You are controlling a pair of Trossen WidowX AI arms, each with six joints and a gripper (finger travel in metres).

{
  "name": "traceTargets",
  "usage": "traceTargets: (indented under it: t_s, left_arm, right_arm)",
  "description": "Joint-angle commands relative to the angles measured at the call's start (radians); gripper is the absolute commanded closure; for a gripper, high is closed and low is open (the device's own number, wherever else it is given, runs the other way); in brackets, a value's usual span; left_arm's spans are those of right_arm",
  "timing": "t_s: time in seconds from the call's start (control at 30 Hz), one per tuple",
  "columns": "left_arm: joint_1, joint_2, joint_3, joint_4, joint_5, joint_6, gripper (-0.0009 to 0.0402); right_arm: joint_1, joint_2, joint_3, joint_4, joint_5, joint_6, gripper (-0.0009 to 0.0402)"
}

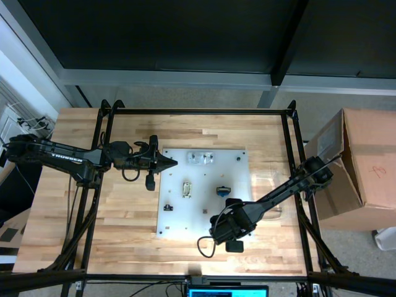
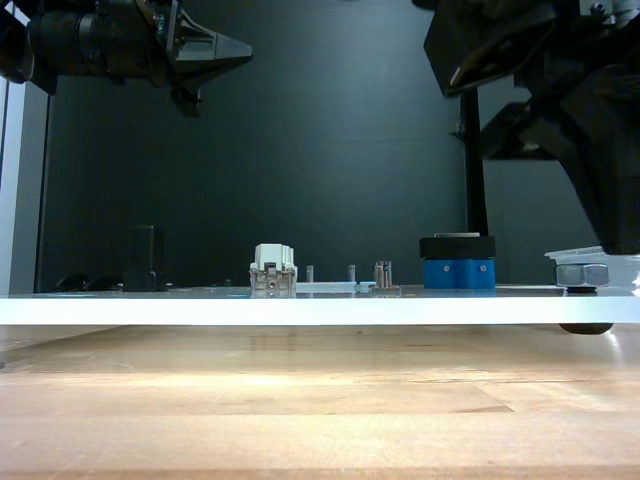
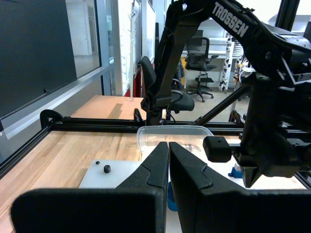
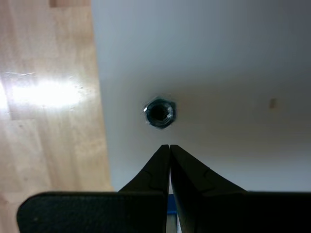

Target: Pick the M12 nut and place it on its threads and fasten

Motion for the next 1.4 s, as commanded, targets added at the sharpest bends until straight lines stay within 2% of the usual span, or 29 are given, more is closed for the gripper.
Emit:
traceTargets:
  t_s: [0.03,0.13,0.37,0.4,0.43,0.5,0.53,0.57,0.63,0.87,1.0,1.03,1.4]
  left_arm:
    - [0.000,0.000,0.000,0.000,0.000,0.000,0.0393]
    - [0.000,0.000,0.000,0.000,0.000,0.000,0.0393]
    - [0.000,0.000,0.000,0.000,0.000,0.000,0.0393]
    - [0.000,0.000,0.000,0.000,0.000,0.000,0.0393]
    - [0.000,0.000,0.000,0.000,0.000,0.000,0.0393]
    - [0.000,0.000,0.000,0.000,0.000,0.000,0.0393]
    - [0.000,0.000,0.000,0.000,0.000,0.000,0.0393]
    - [0.000,0.000,0.000,0.000,0.000,0.000,0.0393]
    - [0.000,0.000,0.000,0.000,0.000,0.000,0.0393]
    - [0.000,0.000,0.000,0.000,0.000,0.000,0.0393]
    - [0.000,0.000,0.000,0.000,0.000,0.000,0.0393]
    - [0.000,0.000,0.000,0.000,0.000,0.000,0.0393]
    - [0.000,0.000,0.000,0.000,0.000,0.000,0.0393]
  right_arm:
    - [0.000,-0.002,0.001,0.001,0.072,0.017,0.0393]
    - [0.000,0.003,-0.005,0.012,0.093,0.014,0.0393]
    - [0.001,0.003,-0.044,0.087,0.085,0.019,0.0393]
    - [0.002,0.003,-0.046,0.087,0.051,0.023,0.0393]
    - [0.002,0.003,-0.046,0.086,-0.009,0.021,0.0393]
    - [0.002,0.001,-0.046,0.086,-0.165,0.011,0.0393]
    - [0.002,0.000,-0.044,0.080,-0.214,0.008,0.0393]
    - [0.002,-0.001,-0.044,0.073,-0.231,0.006,0.0393]
    - [0.002,-0.005,-0.044,0.051,-0.203,0.006,0.0393]
    - [0.003,-0.020,-0.044,0.019,0.003,0.018,0.0393]
    - [0.003,-0.021,-0.044,0.026,0.092,0.041,0.0393]
    - [0.003,-0.021,-0.044,0.035,0.103,0.042,0.0393]
    - [0.004,-0.001,-0.065,0.096,0.094,0.040,0.0393]
